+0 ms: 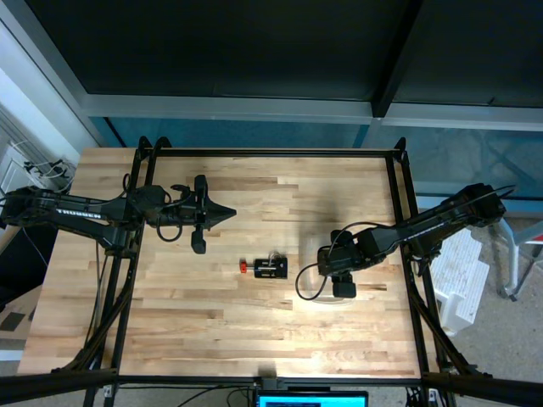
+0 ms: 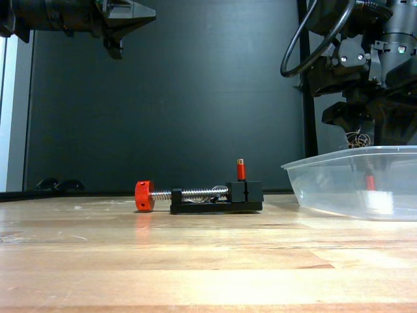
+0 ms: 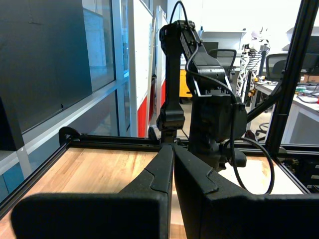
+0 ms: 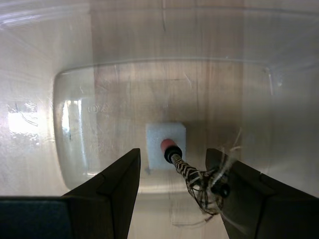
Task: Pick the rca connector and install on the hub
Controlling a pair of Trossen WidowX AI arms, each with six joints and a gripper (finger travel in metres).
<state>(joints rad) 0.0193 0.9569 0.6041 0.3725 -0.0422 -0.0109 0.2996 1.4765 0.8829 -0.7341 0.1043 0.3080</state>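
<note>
The hub (image 1: 270, 270) is a small black block with a red-orange knob (image 2: 144, 195), lying flat at the table's middle. The rca connector (image 4: 173, 153) has a red tip, a dark collar and a braided silvery lead. It stands in a tiny white square piece (image 4: 158, 135) inside the clear tray (image 2: 326, 186). My right gripper (image 4: 172, 164) hangs open just above it, one finger on each side, not touching. My left gripper (image 1: 227, 214) is shut on nothing, held high over the table's left part, away from the hub.
The clear plastic tray (image 1: 312, 276) sits right of the hub, under the right arm. A tangle of thin wires (image 4: 207, 186) trails from the connector. A black frame (image 1: 399, 212) runs round the table.
</note>
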